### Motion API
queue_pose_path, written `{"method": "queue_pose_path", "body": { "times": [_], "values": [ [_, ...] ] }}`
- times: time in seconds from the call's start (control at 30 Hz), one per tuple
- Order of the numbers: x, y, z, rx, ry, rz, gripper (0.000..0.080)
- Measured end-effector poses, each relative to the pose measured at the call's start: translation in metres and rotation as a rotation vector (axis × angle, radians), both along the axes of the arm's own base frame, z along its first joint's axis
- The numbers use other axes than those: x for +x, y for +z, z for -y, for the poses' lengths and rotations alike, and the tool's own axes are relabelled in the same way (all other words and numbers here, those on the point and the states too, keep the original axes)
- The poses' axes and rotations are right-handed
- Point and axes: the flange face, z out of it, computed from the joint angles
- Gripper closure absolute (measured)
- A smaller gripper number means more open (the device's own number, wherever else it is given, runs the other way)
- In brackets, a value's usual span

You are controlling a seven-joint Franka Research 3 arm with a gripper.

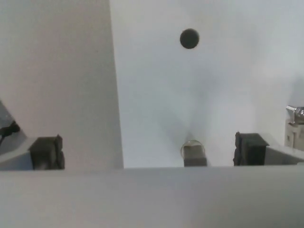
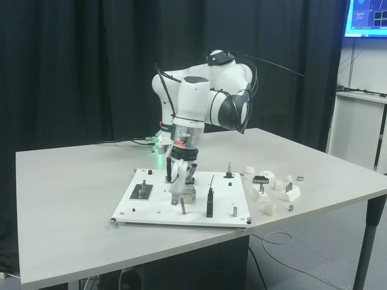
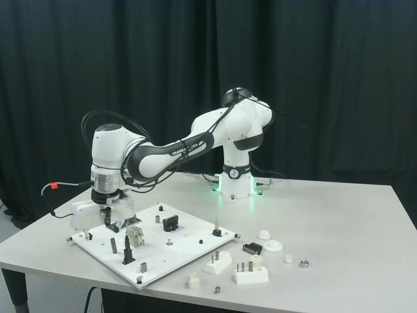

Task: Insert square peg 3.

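Above the white board (image 1: 199, 104), the pincer (image 1: 148, 152) gapes, peg (image 1: 194, 154) standing between.

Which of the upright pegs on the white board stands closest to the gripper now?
The short grey peg just in front of the gripper, near the board's front edge; the other pegs stand farther right.

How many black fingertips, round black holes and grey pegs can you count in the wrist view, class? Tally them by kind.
Black fingertips: 2
Round black hole: 1
Grey peg: 1
Total: 4
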Motion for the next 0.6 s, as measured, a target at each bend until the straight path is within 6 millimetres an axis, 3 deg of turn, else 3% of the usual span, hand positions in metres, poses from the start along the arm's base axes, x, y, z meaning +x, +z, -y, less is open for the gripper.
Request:
{"method": "queue_pose_path", "body": {
  "times": [0.6],
  "values": [
    [0.0034, 0.0074, 0.0013, -0.023, 0.051, 0.008, 0.0003]
  ]
}}
